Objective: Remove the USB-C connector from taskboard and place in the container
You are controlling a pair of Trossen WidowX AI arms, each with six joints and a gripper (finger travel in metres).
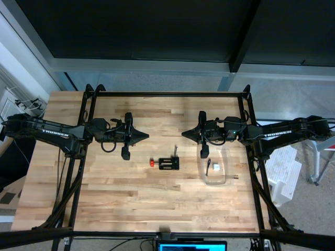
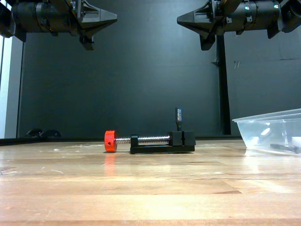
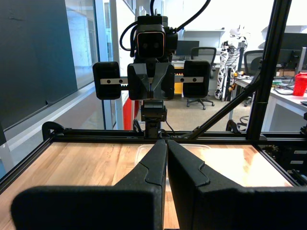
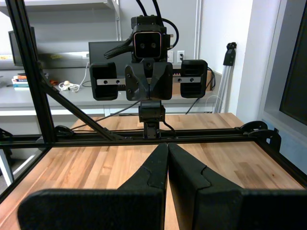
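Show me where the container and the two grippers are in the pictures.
container (image 2: 263, 117), low view, on its upper rim.
left gripper (image 1: 148, 136), high view, shut fingertips, high above the table (image 1: 104, 193).
right gripper (image 1: 182, 134), high view, shut fingertips, high above the table.

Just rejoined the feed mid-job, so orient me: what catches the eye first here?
Two shut grippers face each other across a gap, well above the table: the left gripper and the right gripper. Below that gap sits the taskboard, its red-orange knob toward the left gripper's side. The container lies on the right gripper's side, with the USB-C connector inside.
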